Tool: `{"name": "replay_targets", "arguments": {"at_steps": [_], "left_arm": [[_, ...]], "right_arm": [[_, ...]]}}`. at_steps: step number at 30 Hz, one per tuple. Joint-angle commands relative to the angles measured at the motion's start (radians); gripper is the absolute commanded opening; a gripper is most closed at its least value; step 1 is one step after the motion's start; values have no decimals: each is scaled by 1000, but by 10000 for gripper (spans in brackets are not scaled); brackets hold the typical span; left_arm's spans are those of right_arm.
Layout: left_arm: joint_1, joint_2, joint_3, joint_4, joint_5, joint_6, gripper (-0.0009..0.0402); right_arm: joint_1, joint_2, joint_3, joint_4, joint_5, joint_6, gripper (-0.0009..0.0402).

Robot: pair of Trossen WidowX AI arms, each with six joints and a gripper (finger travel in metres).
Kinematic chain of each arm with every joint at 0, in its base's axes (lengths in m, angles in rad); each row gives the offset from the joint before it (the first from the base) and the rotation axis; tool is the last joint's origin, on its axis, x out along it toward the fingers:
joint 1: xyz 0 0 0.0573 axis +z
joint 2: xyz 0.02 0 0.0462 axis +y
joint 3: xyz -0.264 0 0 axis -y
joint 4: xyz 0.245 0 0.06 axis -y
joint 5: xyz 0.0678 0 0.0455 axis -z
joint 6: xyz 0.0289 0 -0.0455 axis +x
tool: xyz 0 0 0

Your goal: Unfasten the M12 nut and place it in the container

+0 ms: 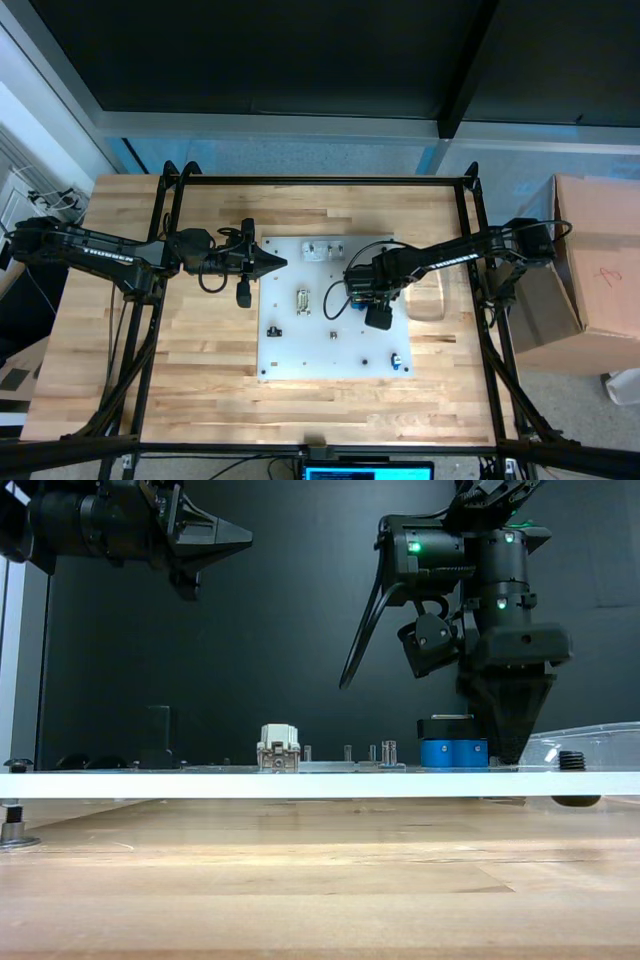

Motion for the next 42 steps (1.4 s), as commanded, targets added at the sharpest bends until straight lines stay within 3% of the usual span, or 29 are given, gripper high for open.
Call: {"name": "replay_targets", "arguments": {"at_steps": [1, 5, 15, 21, 30, 42], "left_arm": [[0, 0, 0, 0, 0, 0, 0], [0, 0, 0, 0, 0, 0, 0], [0, 0, 0, 0, 0, 0, 0], [0, 0, 0, 0, 0, 0, 0], [0, 0, 0, 0, 0, 0, 0], [0, 0, 0, 0, 0, 0, 0]], "right_arm": [[0, 11, -4, 13, 0, -2, 252], [0, 12, -4, 21, 0, -1, 218], [1, 10, -4, 20, 0, -1, 75], [1, -12, -4, 18, 0, -5, 15], [1, -104, -4, -39, 0, -19, 0], [47, -405, -92, -272, 7, 23, 0]]}}
